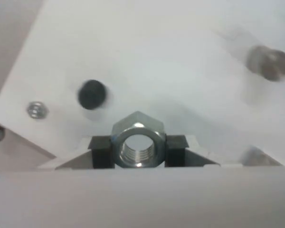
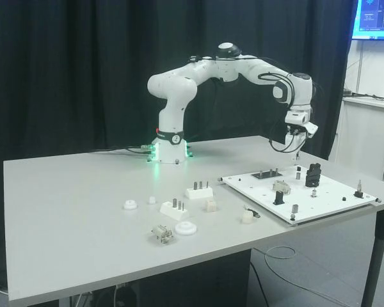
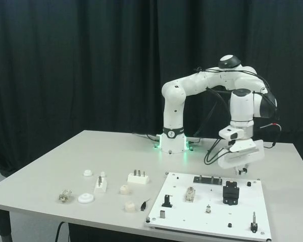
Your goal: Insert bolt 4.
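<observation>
In the wrist view the gripper [image 1: 138, 152] is clamped on the bolt [image 1: 137, 148], seen end-on by its hexagonal head, above the white board [image 1: 171, 61], near a black hole [image 1: 91, 93].

In the first room view the arm [image 2: 230, 70] holds it over the board's far side, well above the surface [image 2: 70, 204].

The second room view agrees. Judging from this, it should centre over the hole and lower straight down, keeping the bolt upright.

- The white jointed robot arm [image 3: 202, 83] reaches over the flat white square board [image 3: 192, 209] on the grey table [image 3: 50, 171].
- Its gripper [image 3: 241, 170] hangs above the board's far edge.
- Small white parts [image 3: 86, 198] lie beside the board.
</observation>
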Robot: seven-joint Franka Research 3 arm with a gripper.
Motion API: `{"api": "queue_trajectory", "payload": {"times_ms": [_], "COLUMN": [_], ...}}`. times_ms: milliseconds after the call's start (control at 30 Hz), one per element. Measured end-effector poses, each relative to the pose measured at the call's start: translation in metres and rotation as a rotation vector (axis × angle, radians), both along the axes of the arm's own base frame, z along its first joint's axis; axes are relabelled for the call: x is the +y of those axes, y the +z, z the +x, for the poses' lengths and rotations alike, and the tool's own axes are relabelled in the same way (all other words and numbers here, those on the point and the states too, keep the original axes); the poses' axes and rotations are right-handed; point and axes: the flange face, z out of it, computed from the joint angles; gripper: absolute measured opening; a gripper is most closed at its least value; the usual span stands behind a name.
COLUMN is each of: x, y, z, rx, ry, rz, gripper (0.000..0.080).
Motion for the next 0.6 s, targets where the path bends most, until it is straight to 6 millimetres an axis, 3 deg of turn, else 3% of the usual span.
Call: {"api": "queue_trajectory", "payload": {"times_ms": [600], "x": [0.036], "y": [-0.028], "z": [-0.018], "rx": [0.030], "ry": [0.139], "rz": [-0.014], "gripper": [0.0227]}}
